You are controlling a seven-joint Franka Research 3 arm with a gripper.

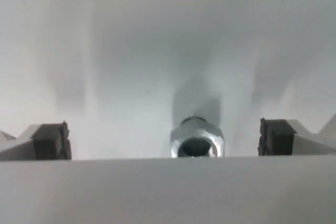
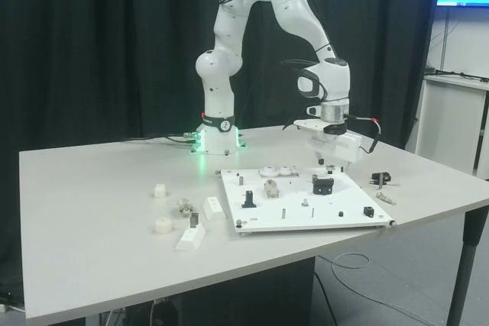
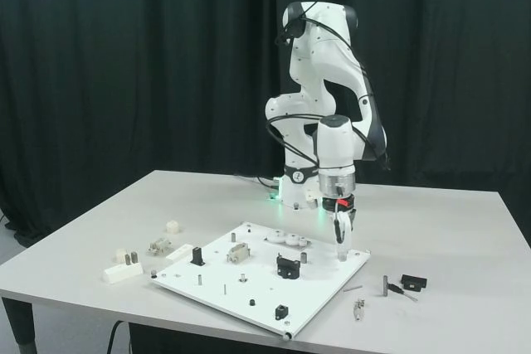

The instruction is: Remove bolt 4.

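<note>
A grey metal bolt (image 1: 197, 140) with a hex socket head stands upright in the white board (image 1: 157, 77). My gripper (image 1: 163, 138) is open and hangs just above it, with one black fingertip (image 1: 51, 141) on each side of the bolt and wide gaps between. In the first room view the gripper (image 2: 330, 159) is low over the far right part of the board (image 2: 298, 219). The second room view shows the gripper (image 3: 343, 242) pointing straight down at the board's (image 3: 257, 292) far right corner. The bolt itself is too small to make out in both room views.
The board carries black brackets (image 2: 322, 184) (image 2: 249, 198), a metal part (image 2: 270, 186), white discs (image 2: 277, 171) and small pegs. White blocks (image 2: 190, 239) (image 2: 160, 189) lie left of it. Small black and metal parts (image 2: 380, 179) (image 3: 412, 282) lie to its right.
</note>
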